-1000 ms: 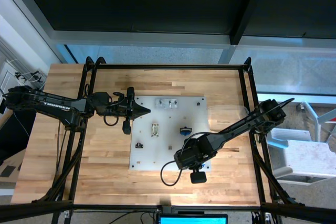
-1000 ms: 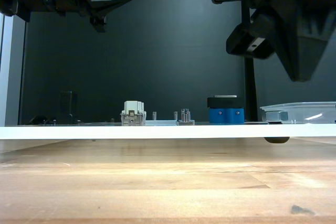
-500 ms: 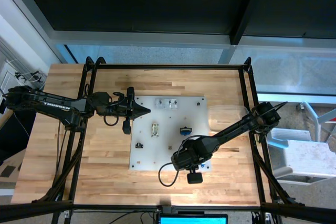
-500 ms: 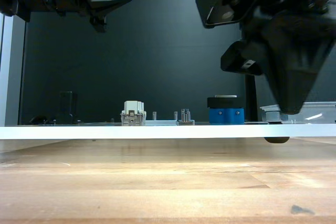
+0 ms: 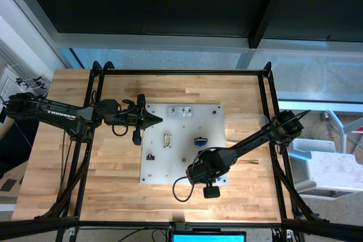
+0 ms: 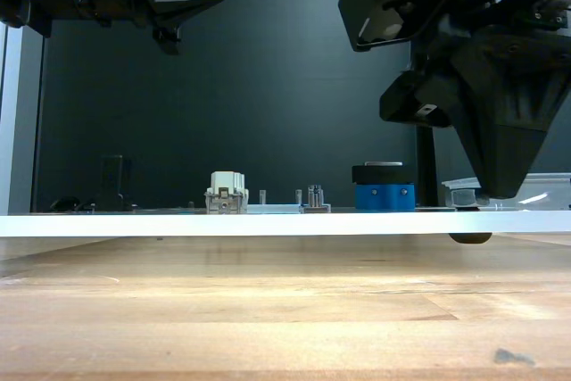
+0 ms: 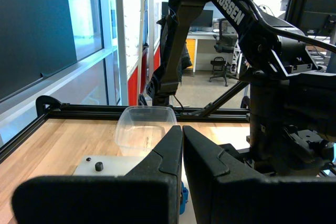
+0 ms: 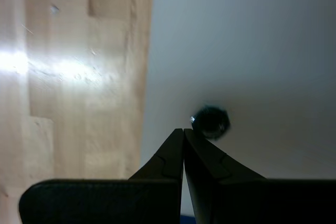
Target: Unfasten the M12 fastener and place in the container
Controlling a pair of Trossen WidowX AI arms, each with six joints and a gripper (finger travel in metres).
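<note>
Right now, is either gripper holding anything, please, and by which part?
Nothing. The right gripper, low over the board's near right edge, is shut empty beside the M12 fastener; the left gripper, parked high, is shut empty.

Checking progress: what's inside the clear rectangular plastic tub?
The tub looks empty; right arm covers its near edge. Shut right gripper hangs over white board's near right; shut left gripper hovers at its left.

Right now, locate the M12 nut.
Nut: by the board's near right edge, just past the right gripper in its wrist view; left gripper hovers at its left edge.
</note>
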